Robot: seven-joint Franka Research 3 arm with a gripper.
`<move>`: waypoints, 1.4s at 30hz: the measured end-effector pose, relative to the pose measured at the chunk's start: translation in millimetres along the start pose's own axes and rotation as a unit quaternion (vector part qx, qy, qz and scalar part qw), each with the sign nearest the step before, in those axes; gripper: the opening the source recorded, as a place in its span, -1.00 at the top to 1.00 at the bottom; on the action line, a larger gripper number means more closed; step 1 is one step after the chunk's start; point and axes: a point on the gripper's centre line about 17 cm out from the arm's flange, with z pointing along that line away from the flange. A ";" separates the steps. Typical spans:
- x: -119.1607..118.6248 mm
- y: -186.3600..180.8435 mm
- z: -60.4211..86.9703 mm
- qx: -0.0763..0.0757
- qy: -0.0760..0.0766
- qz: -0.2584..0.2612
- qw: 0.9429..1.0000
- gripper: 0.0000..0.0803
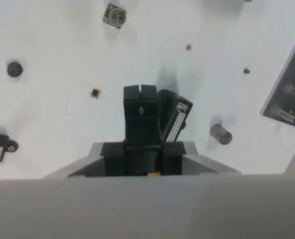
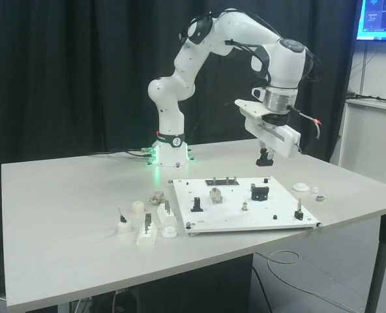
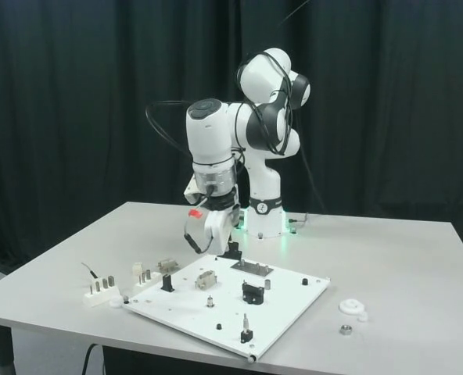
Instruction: Insert D-SUB.
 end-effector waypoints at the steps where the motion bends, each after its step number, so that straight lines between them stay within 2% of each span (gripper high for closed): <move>1: -0.2 0.8 0.9 -0.001 0.000 0.000 1.000 0.63; 26: 3.7 20.3 17.4 -0.023 -0.010 0.063 0.998 0.63; 36: 5.7 33.2 30.6 -0.026 -0.019 0.076 0.997 0.63; 42: 0.7 39.0 39.7 -0.020 -0.023 0.078 0.996 0.63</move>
